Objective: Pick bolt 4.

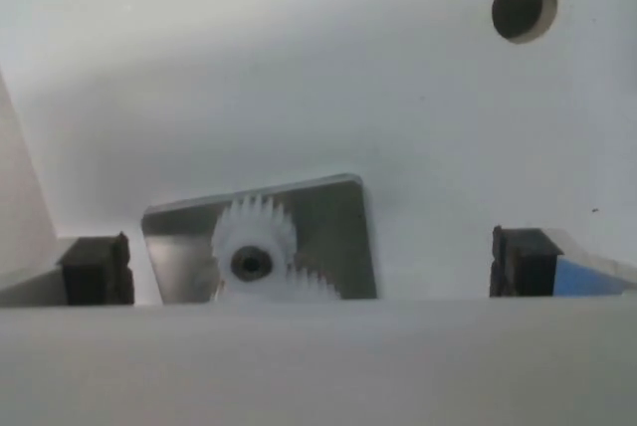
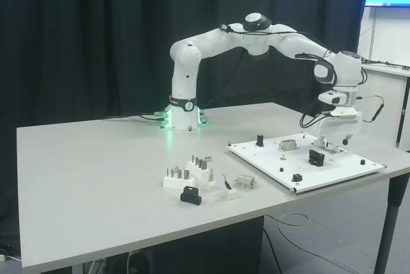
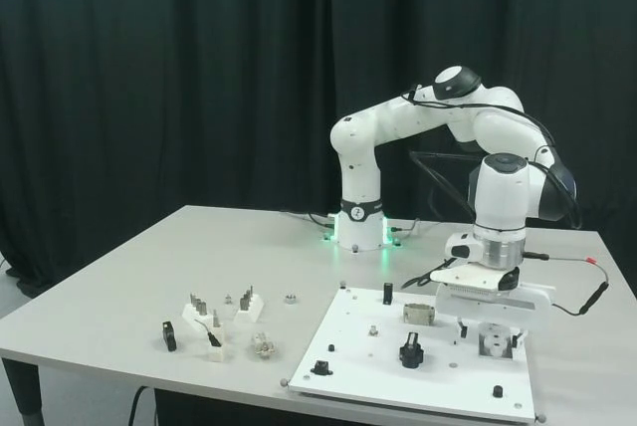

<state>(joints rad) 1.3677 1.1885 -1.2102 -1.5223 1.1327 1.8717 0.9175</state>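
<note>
Hung over the white board (image 2: 333, 170) with gripper (image 2: 334, 141) spread wide and holding nothing, above white gears (image 1: 254, 247). Found the bolts (image 2: 186, 173) well apart from it, in white holders (image 2: 176, 182) on the grey table (image 2: 77, 171); impossible to tell which was bolt 4. Risked choosing a wrong bolt, or knocking its close neighbours. Black curtain (image 2: 96, 43) behind.

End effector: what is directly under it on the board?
Under the open end effector, white gears sit on a grey plate on the white board. The plate's near edge is hidden.
</note>
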